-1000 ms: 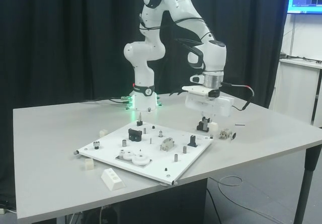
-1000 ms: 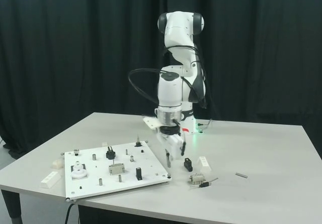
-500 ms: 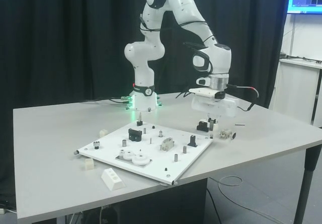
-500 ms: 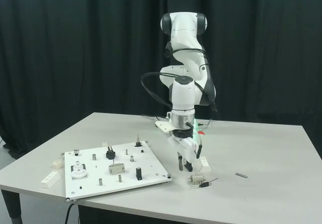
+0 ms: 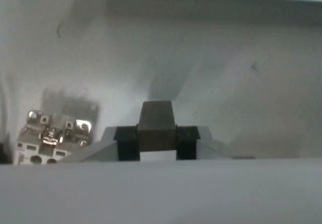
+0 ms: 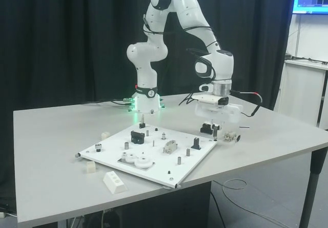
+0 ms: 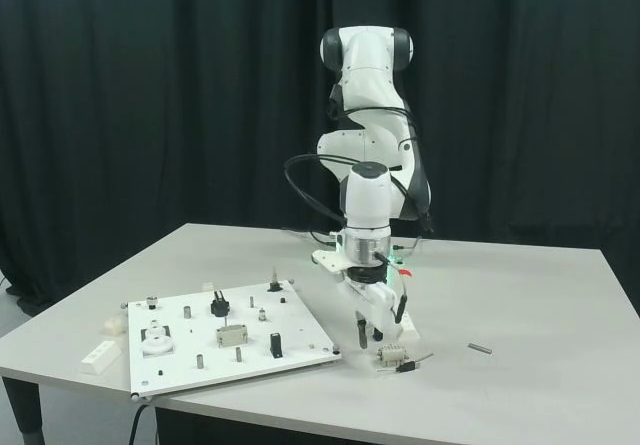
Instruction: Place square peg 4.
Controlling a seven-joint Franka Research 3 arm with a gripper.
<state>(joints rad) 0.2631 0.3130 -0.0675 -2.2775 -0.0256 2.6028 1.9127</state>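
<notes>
End effector (image 7: 368, 331) low over the grey counter (image 7: 520, 335), just off the near edge of the white square assembly board (image 7: 225, 340). In the wrist view a dark square-section peg (image 5: 156, 118) sits between the two black finger pads (image 5: 127, 142), so the end effector looks closed on it, though the room views can't confirm this.

Small metal connector block (image 5: 53, 133) lies on the counter just beside the peg.

Your step, as I judge it: lift and carry to the board.
- Rise straight up before you traverse; the connector block is close enough to snag.
- Keep the peg upright and square to the socket walls.
- I can't tell which board socket is number 4, so confirm before descending.
- Lower slowly; release only once seated.
</notes>
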